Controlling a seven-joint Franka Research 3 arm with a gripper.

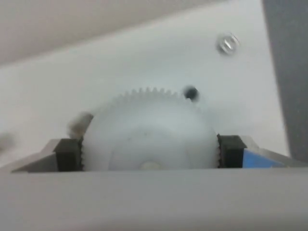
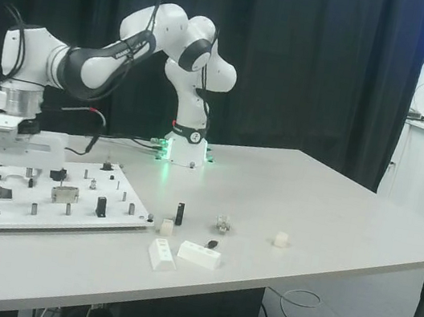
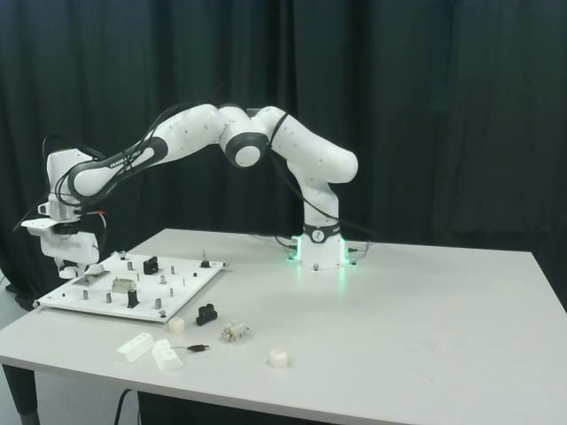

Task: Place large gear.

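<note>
The gripper (image 1: 150, 153) is clenched on the large gear (image 1: 149, 132), its two black pads (image 1: 67, 154) pressing the toothed rim from opposite sides. The white gear hangs just above the white assembly board (image 2: 57, 210), over the board's end farthest from the arm's base (image 2: 184, 152), and does not look seated yet.

In the wrist view a small black hole (image 1: 191, 93) sits on the board just past the gear's rim, and a metal screw head (image 1: 227, 43) lies further out on the board. Whether a shaft stands directly beneath the gear is hidden by the gear itself.

Judged from here, the main risk is misalignment: if the gear's central bore does not line up with its post on the board, the gear would land tilted or jam instead of sliding down. The grip is on teeth only, so a sideways push on contact could make the gear slip or twist between the pads. Letting go too high could leave it dropping askew among the pegs (image 2: 101, 205) on the board, or rolling off onto the tabletop (image 2: 332, 219).
</note>
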